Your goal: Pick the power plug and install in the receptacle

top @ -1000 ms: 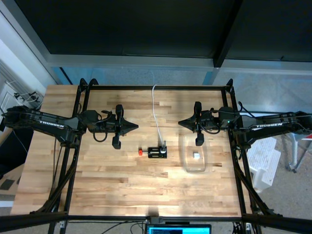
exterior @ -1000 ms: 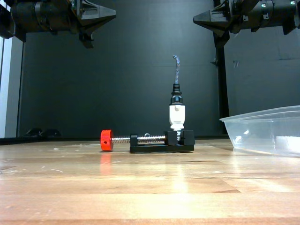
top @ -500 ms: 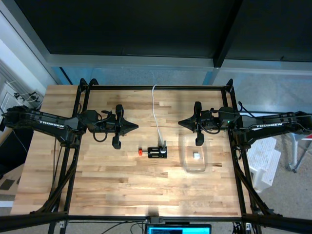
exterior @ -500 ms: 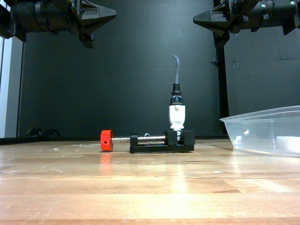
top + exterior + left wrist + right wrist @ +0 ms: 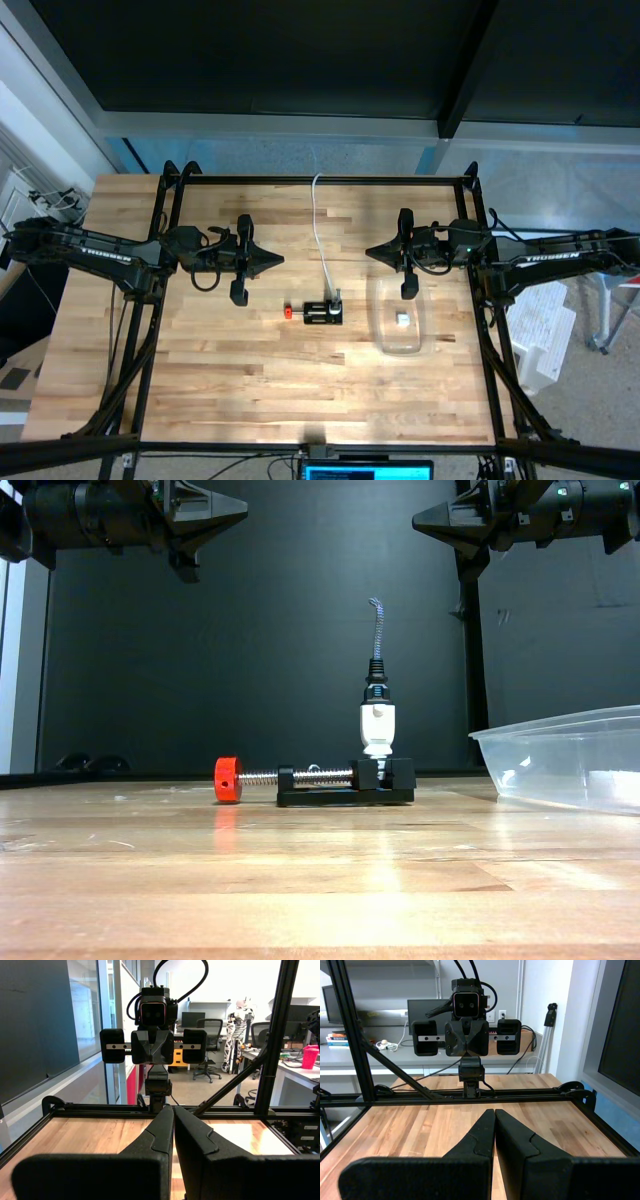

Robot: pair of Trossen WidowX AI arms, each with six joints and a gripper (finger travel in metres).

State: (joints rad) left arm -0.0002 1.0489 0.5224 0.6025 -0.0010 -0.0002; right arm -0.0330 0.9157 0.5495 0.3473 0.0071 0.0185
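Pale wooden table [image 5: 250, 370] inside a black frame, with a dark wall behind in the low view. Near the middle, a black clamp [image 5: 322, 312], its red knob [image 5: 288, 312] on a bare screw pointing toward the left arm's side. Held upright in that clamp, the receptacle [image 5: 377, 725], white-bodied, with a white cable [image 5: 320, 230] running from it to the table's far edge. To the right of the clamp and apart from it, a clear tray [image 5: 400, 347] holding a small white block [image 5: 402, 319]. Tray wall standing between that block and the clamp. Power plug too small to make out in any view, so no telling where it lies.

Set against the frames from half a second and a second ago: no change seen. Arms, clamp, cable, tray and block all in the same places.

Left gripper [image 5: 278, 260] high above the table, level, pointing inward, to the left of the clamp and farther back. Fingers [image 5: 160, 1130] pressed flat together, gripping nothing, touching nothing. Right gripper [image 5: 370, 253] mirrored opposite at the same height, tip just beyond the tray's far end in the high view. Fingers [image 5: 481, 1132] likewise closed on each other, empty, well above the table.
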